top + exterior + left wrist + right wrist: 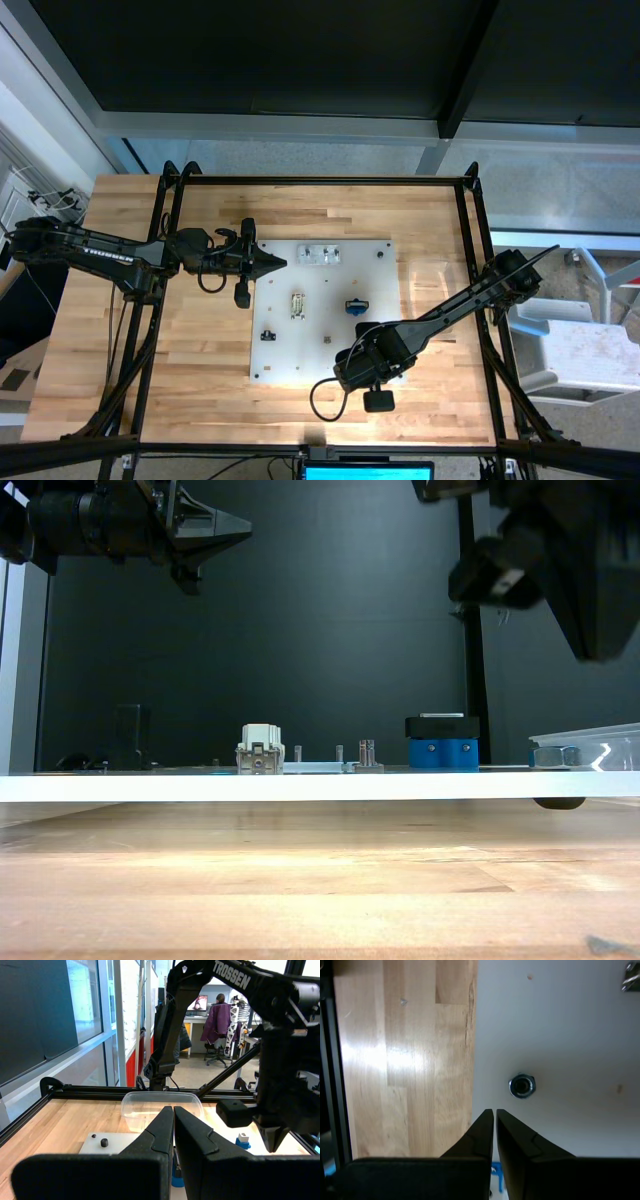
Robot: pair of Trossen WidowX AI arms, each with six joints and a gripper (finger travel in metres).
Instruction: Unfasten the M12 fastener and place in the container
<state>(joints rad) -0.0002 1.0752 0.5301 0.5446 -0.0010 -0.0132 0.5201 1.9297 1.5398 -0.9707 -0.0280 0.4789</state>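
The silver M12 nut [522, 1085] sits on the white board [570, 1025], and its dark centre suggests it is on its stud. My right gripper [494, 1111] hovers above the board's near right part, shut with nothing between its fingers. The nut lies just beyond the tips. In the low view the nut [555, 755] shows at board level in front of the clear container [600, 742]. In the high view the right arm [380, 350] hides the nut. The container [160, 1105] holds nothing that I can see. My left gripper [280, 263] is shut, parked high off the board's left edge.
A blue block [356, 307], a white connector [297, 305] and thin silver posts [365, 752] stand mid-board. A black post [379, 253] stands at the far right corner. Black frame rails [320, 181] border the wooden table.
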